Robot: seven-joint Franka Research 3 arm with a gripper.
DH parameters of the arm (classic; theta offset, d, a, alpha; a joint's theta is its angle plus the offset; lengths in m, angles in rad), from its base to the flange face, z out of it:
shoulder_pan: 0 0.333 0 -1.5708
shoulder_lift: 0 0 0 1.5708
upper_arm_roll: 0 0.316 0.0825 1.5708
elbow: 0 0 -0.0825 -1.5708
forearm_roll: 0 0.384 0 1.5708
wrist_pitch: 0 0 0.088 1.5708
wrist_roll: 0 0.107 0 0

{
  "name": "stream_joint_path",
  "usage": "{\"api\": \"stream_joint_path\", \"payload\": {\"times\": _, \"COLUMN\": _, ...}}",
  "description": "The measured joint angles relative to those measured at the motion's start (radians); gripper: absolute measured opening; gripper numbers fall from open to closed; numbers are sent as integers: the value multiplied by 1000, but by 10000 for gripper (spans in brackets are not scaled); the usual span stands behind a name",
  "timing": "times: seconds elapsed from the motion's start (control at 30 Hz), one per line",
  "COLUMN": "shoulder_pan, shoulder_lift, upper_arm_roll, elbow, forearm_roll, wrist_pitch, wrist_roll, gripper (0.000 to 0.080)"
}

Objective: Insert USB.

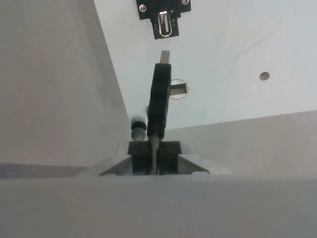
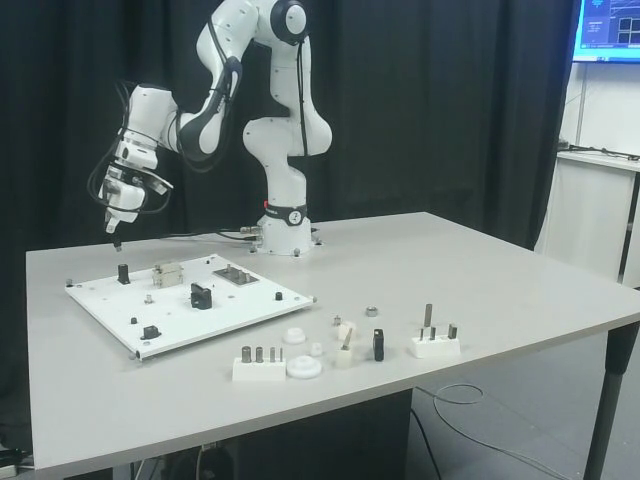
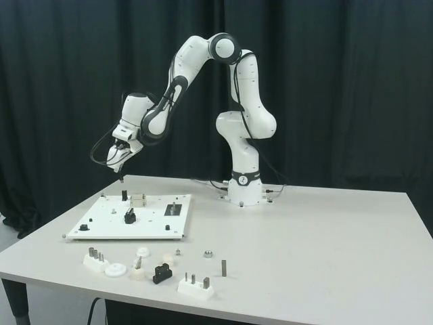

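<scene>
In the wrist view we see the gripper (image 1: 154,148) closed firmly on the black USB plug (image 1: 159,96); the two fingers press its rear end from both sides. The metal tip of the plug points toward the USB socket (image 1: 165,25), a small black block with a metal opening, fixed on the white board (image 1: 237,59). The tip is near the socket but not touching it; a strip of board shows between them. A round hole (image 1: 264,76) lies in the board, well apart from the plug.

In the first room view we see the white arm (image 2: 270,110) bent over the far corner of the white board (image 2: 250,305), which lies on the grey table (image 2: 480,270). The gripper (image 2: 116,232) hangs above the socket (image 2: 123,273), with the plug held upright and clear of it. Near the front edge of the table lie small loose parts, among them a white holder with pegs (image 2: 258,366).

In the second room view we find the same: the gripper (image 3: 120,175) holds the plug above the socket (image 3: 124,196), with a gap between them.
</scene>
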Motion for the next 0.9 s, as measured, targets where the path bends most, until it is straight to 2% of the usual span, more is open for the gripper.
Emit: {"api": "stream_joint_path", "payload": {"times": 0.9, "shoulder_pan": 1, "shoulder_lift": 0, "upper_arm_roll": 7, "elbow": -23, "forearm_roll": -59, "wrist_pitch": 29, "wrist_roll": -37, "gripper": 26}}
